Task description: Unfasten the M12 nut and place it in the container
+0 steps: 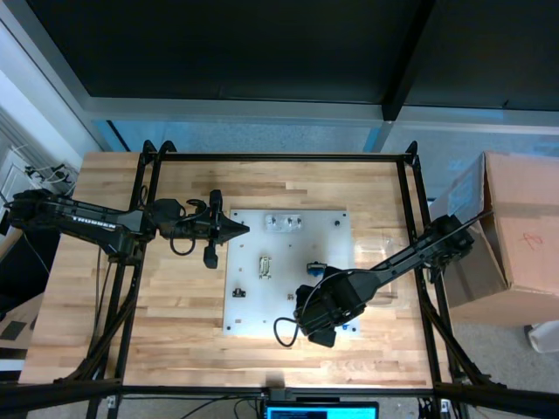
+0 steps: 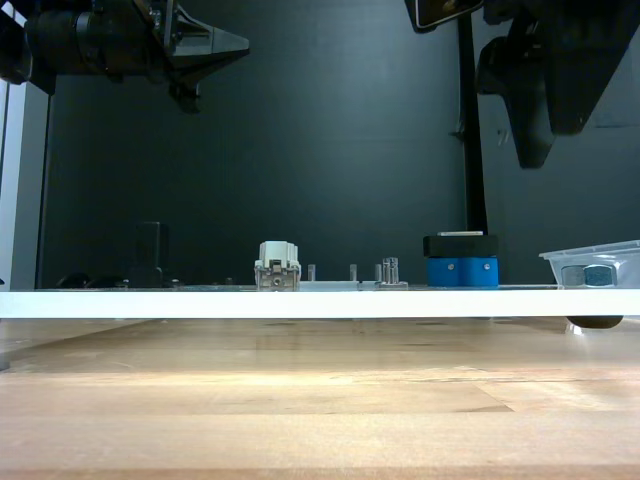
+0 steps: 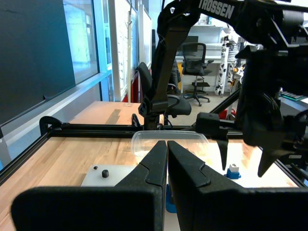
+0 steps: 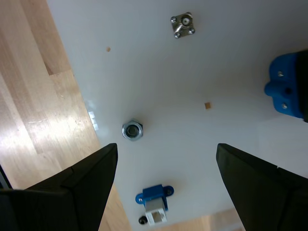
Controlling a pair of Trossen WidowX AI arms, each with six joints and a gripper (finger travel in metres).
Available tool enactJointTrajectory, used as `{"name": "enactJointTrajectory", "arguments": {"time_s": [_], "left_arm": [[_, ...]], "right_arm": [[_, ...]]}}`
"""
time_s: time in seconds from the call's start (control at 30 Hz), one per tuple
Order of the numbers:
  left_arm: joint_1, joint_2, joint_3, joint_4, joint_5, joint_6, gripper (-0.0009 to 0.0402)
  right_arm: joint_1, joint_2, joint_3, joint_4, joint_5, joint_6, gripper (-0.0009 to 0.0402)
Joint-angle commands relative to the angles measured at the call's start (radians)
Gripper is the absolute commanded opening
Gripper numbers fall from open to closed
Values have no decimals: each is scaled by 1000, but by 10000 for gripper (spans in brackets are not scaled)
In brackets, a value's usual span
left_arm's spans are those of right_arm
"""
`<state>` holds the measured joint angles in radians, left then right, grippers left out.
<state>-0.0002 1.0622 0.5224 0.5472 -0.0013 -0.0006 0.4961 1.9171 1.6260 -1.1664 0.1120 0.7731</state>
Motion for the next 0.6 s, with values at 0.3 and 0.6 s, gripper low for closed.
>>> {"name": "enactJointTrajectory", "arguments": {"time_s": [0.3, 0.6], "left_arm": [[0, 0, 0, 0, 0, 0, 0], [0, 0, 0, 0, 0, 0, 0]], "right_arm": [[6, 64, 0, 35, -8, 0, 294], [16, 97, -1, 59, -8, -1, 294]]}}
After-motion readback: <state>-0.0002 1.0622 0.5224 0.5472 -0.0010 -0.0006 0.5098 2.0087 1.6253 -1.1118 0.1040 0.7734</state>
